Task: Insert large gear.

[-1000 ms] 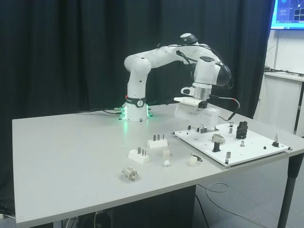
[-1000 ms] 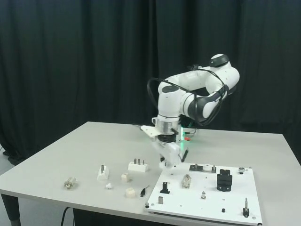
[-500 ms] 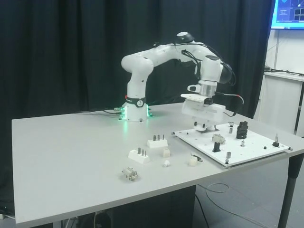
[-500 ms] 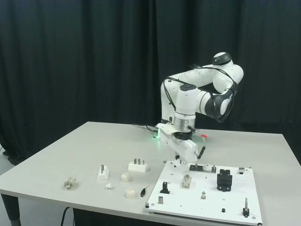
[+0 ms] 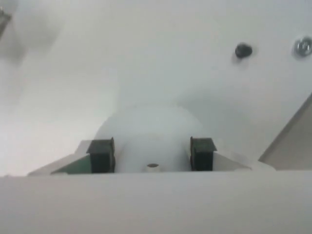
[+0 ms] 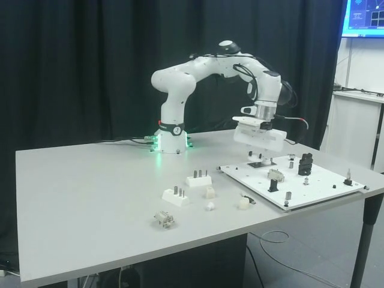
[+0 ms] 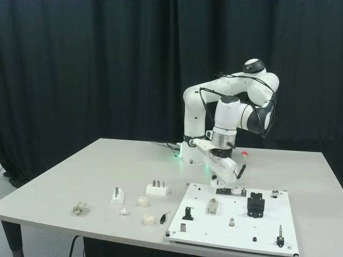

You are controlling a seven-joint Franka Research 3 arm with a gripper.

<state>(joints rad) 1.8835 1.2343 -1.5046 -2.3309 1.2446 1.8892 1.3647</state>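
While the claw (image 5: 152, 155) is gripping the large gear (image 5: 148, 139) just above the white board (image 7: 268, 227) on the counter (image 6: 84, 186), you are risking a jam if it descends off-centre from its peg.

This was a robotics lab or test cell: a white arm (image 6: 198, 69) stood bolted on a grey table (image 6: 84, 180) hung round with black curtains (image 7: 107, 69). A white assembly board (image 7: 236, 222) carried small fixtures, loose parts lay on the table beside it, and a lit monitor (image 6: 363, 18) showed at the room's edge.
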